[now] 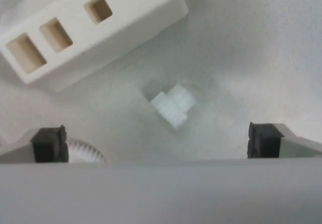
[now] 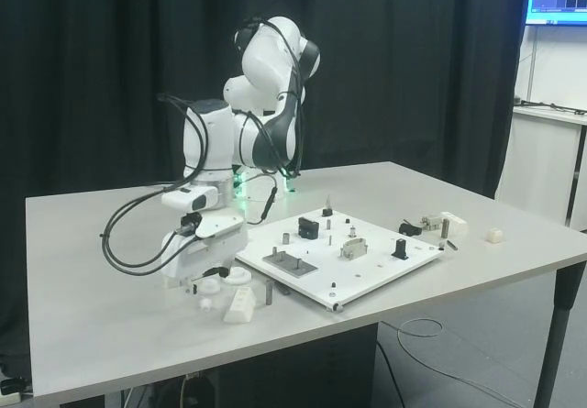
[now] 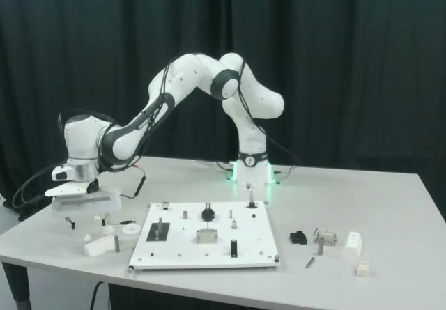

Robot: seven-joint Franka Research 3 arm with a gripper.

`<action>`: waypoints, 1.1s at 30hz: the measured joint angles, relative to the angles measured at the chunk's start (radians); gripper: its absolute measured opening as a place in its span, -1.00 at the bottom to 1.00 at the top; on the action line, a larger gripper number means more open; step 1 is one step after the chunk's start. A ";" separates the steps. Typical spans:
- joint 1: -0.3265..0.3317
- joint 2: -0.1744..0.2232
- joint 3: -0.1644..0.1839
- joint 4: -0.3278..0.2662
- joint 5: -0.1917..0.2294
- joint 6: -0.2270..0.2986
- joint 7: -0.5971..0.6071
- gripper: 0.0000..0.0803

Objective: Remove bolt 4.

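The gripper is hanging spread and empty above a small white part beside the slotted white block. It is parked off the white board, so the bolt looks set down and the arm needs only lifting clear.

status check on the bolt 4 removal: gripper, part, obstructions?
Gripper open, empty, low over the table off the board's end. Small white part lies between the fingers, ungrasped; can't confirm it's bolt 4. White slotted block and white gear close by.

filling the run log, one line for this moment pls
gripper: open, empty | below: small white part on table | white slotted block nearby
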State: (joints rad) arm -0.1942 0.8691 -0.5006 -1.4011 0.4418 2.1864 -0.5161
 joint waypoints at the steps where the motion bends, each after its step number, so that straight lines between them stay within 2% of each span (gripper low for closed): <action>1: 0.000 -0.001 -0.003 0.007 0.000 -0.012 0.000 0.97; 15: 0.000 -0.003 -0.040 0.083 0.000 -0.151 0.005 0.99; 33: 0.004 -0.036 -0.068 0.103 0.000 -0.255 0.021 0.99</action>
State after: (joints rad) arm -0.1897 0.8327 -0.5687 -1.2979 0.4417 1.9313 -0.4955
